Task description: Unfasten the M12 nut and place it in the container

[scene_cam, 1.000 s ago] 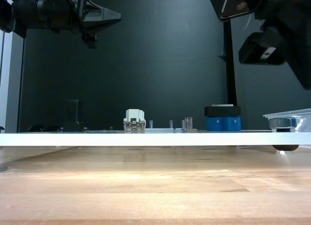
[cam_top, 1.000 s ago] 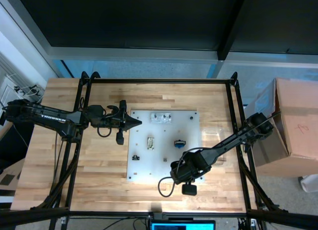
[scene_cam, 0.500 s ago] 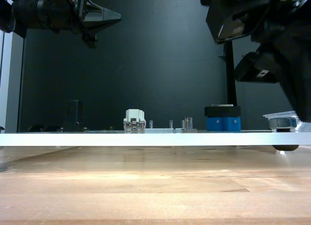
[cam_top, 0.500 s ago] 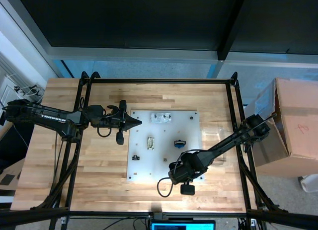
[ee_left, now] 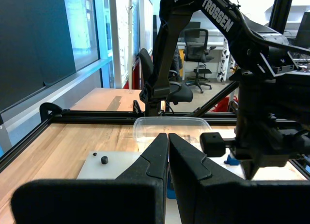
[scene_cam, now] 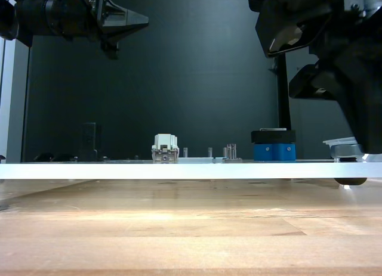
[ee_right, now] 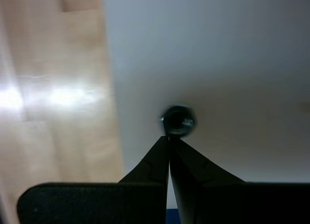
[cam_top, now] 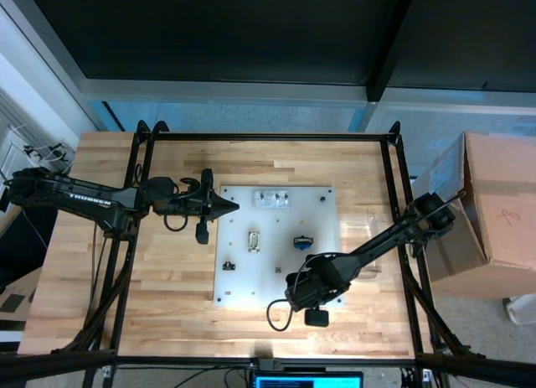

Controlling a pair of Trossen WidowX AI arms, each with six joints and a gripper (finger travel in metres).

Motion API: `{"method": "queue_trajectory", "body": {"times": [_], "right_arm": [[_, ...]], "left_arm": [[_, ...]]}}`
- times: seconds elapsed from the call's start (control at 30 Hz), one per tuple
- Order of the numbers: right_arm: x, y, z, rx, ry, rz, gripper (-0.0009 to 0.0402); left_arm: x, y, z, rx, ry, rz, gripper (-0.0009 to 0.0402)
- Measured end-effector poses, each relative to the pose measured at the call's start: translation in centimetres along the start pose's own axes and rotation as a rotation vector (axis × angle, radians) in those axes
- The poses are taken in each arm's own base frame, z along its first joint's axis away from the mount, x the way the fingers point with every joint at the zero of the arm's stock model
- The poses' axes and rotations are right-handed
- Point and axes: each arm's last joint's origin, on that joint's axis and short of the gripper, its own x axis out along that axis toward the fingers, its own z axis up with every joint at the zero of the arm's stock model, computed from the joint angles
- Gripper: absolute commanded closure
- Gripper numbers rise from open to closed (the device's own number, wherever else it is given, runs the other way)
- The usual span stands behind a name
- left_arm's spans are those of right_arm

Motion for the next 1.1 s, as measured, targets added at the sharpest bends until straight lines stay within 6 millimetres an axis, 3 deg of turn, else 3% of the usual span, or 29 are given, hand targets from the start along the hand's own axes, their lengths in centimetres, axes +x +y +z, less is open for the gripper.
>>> {"method": "queue_trajectory", "body": {"times": [0.1, 0.17, 0.43, 0.67, 1.1], "right_arm": [[-0.7, -0.9, -0.2, 0.085, -0.071, -0.211, 0.0394], [-1.6, -1.1, 0.0, 0.093, -0.087, -0.222, 0.0393], [-2.2, -0.7, -0.2, 0.103, -0.025, -0.099, 0.0393], [-2.3, 0.7, 0.0, 0.056, 0.052, 0.182, 0.0393], [-0.3, 1.2, 0.6, 0.053, 0.034, 0.166, 0.0393]], "left_arm": [[0.0, 0.0, 0.0, 0.0, 0.001, 0.0, 0.0393], [0.0, 0.0, 0.0, 0.0, 0.001, 0.0, 0.0393], [0.0, 0.0, 0.0, 0.0, 0.0, 0.0, 0.0393], [0.0, 0.0, 0.0, 0.0, 0.0, 0.0, 0.0393], [0.0, 0.0, 0.0, 0.0, 0.001, 0.0, 0.0393]]}}
